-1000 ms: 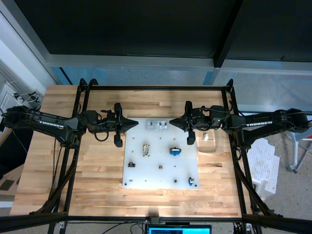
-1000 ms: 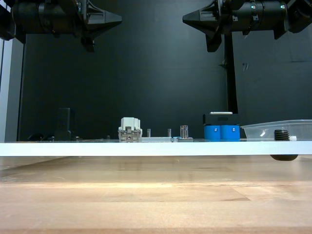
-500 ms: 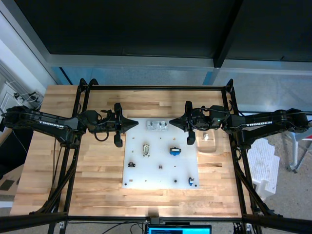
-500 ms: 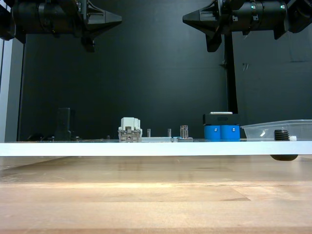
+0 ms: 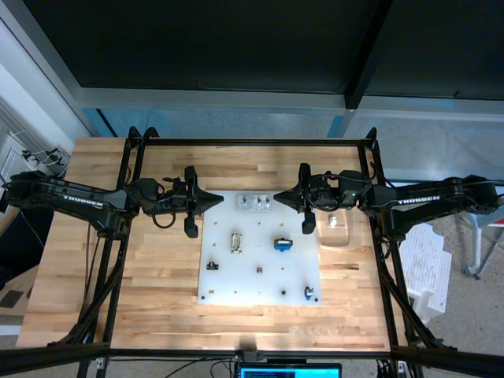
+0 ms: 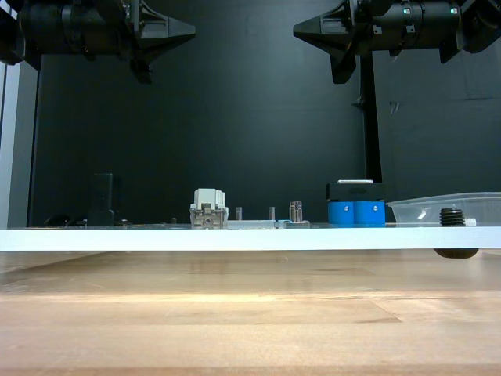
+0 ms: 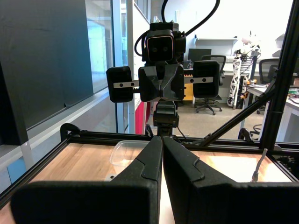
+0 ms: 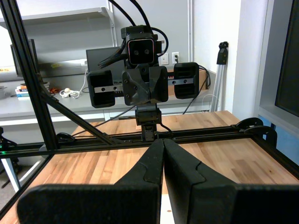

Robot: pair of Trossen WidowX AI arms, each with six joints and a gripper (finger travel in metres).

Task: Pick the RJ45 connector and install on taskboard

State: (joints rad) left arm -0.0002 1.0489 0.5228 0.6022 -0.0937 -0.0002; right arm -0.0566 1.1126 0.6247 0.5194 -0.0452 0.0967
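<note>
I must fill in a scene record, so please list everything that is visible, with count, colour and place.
Table: one, wooden, under everything.
Task board: one, white, table centre.
Jack: one, blue, board's near right corner.
Tray: one, clear, right of board.
Block: one, white, in tray.
Connector: cannot tell where.
Left gripper: one, black, high over board's far left corner, jaws shut.
Right gripper: one, black, high over board's far edge, jaws shut.
</note>
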